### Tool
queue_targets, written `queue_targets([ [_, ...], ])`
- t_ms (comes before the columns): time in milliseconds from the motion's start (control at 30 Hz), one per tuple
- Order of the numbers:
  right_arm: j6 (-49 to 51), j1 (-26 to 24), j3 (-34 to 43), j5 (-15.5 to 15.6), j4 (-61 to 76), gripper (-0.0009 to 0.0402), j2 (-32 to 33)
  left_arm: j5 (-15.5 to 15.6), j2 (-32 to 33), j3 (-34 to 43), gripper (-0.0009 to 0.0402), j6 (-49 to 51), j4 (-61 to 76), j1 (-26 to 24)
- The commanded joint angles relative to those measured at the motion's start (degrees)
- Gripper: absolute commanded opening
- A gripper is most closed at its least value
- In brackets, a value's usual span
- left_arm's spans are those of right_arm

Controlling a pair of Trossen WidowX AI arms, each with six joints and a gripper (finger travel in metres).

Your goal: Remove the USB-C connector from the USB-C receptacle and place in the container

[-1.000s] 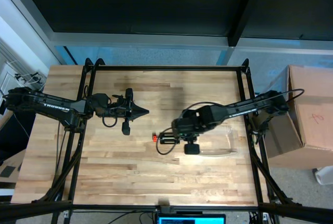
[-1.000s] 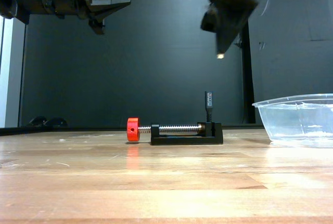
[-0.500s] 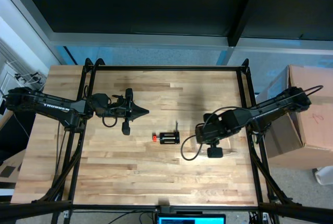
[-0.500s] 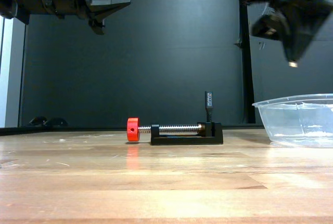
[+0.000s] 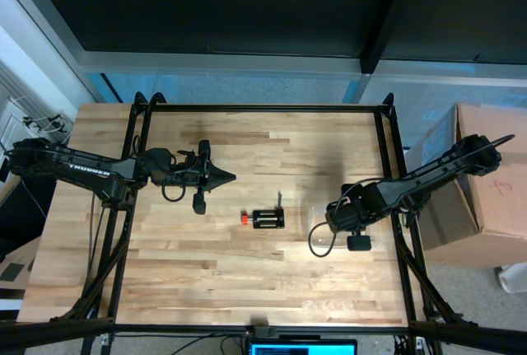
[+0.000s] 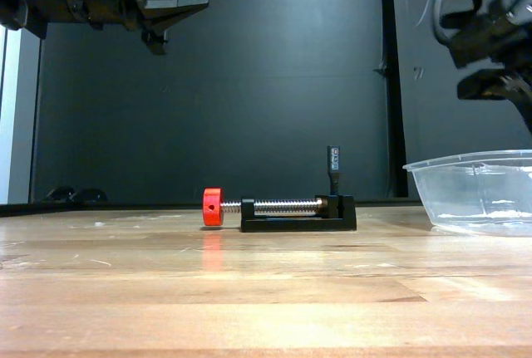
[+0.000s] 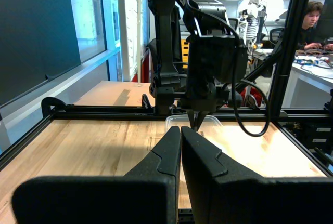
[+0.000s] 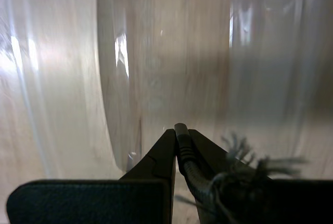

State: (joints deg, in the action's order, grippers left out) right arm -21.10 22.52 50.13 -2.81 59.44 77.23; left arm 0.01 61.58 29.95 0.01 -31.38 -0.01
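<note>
USB-C connector (image 8: 183,148) is out of the USB-C receptacle (image 6: 334,160) already and is pinched in the right gripper (image 8: 180,132), jaws clenched on it with just the dark tip poking out past the ends and some frayed fibres beside it. Its long axis is lined up with the jaws, pointing straight at the clear plastic of the container (image 6: 465,177), which fills everything ahead of that gripper. So the drop looks to be basically all that's left: the container is directly under the jaws, the connector is not yet touching it as far as can be told, and only a release should be needed. The receptacle is seen standing upright in the little black vise (image 6: 291,213) with the red knob (image 6: 213,207), well apart from the container on the desk (image 5: 206,273). The left gripper (image 7: 180,133) is parked high over the left side of the desk, jaws closed on nothing, much farther from the container than the right one.
</note>
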Motion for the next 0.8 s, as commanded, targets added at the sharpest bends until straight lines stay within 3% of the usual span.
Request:
queue_targets([
  [33,-1.0,0.5,-1.4,1.1,-0.2,0.0014,0.1,0.0,0.0,0.0,0.0,0.0,0.0,0.0],
  [467,-2.5,0.7,-2.2,0.9,-0.2,0.0188,0.1,0.0,0.0,0.0,0.0,0.0,0.0,0.0],
  [633,-2.5,0.7,-2.2,0.8,-0.2,0.0225,0.1,0.0,0.0,0.0,0.0,0.0,0.0,0.0],
  [800,-2.5,0.7,-2.2,0.8,-0.4,0.0232,0.1,0.0,0.0,0.0,0.0,0.0,0.0,0.0],
])
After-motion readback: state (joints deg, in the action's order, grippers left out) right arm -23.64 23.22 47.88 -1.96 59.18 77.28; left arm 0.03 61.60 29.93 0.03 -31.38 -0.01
